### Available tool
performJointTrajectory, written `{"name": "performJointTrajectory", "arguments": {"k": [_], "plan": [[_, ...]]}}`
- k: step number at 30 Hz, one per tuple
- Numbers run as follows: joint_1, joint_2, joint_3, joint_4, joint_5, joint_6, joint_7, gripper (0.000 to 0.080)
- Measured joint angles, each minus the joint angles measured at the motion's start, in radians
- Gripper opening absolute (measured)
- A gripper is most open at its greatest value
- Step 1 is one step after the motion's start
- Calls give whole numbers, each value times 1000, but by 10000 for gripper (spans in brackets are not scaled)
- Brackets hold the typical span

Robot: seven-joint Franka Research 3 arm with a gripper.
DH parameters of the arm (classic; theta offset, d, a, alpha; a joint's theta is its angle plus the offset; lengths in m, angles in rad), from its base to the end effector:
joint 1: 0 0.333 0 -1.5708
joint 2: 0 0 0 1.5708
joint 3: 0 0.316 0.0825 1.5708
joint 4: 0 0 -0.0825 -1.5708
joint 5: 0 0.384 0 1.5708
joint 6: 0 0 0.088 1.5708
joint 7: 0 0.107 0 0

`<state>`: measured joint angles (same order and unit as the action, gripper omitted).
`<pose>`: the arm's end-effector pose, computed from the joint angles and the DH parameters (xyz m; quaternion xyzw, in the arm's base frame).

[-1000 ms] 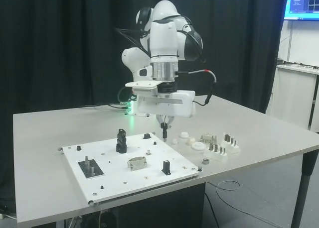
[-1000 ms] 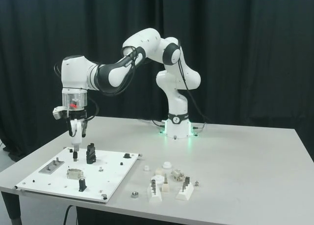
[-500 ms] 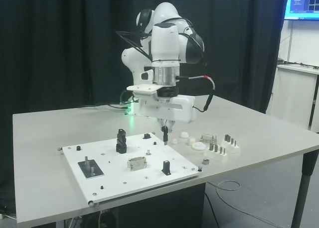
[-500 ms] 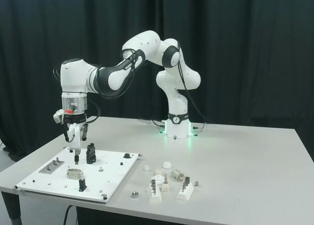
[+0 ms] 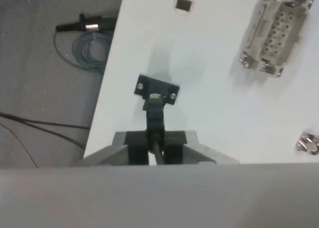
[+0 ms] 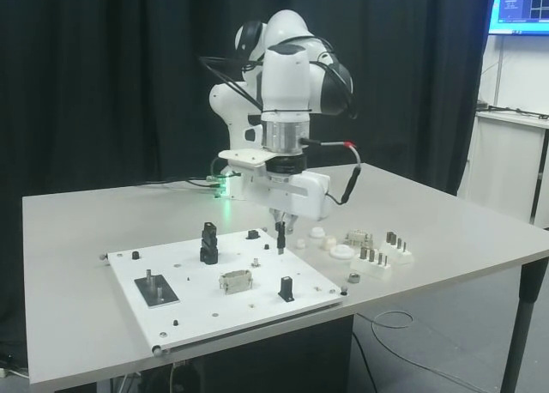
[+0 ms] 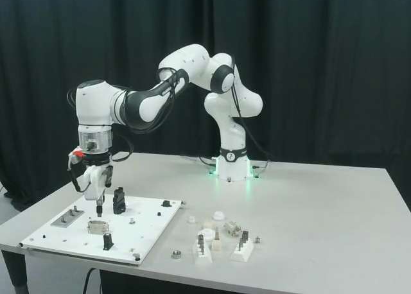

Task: Insert USB.

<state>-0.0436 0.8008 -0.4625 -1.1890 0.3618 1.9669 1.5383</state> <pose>0.7128 -0.2537 0.3414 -0.5221 0.8525 -0.0194 0.0190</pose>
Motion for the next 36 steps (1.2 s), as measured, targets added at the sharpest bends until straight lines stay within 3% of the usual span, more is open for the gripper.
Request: {"name": "performJointTrajectory", "arguments": {"k": [10,18,36], "plan": [[-19,25,-6,52,0,-65,-2,60],[-27,44,-4,92,1,-101,-113,60],[-29,63,-6,116,1,-113,24,60]]}}
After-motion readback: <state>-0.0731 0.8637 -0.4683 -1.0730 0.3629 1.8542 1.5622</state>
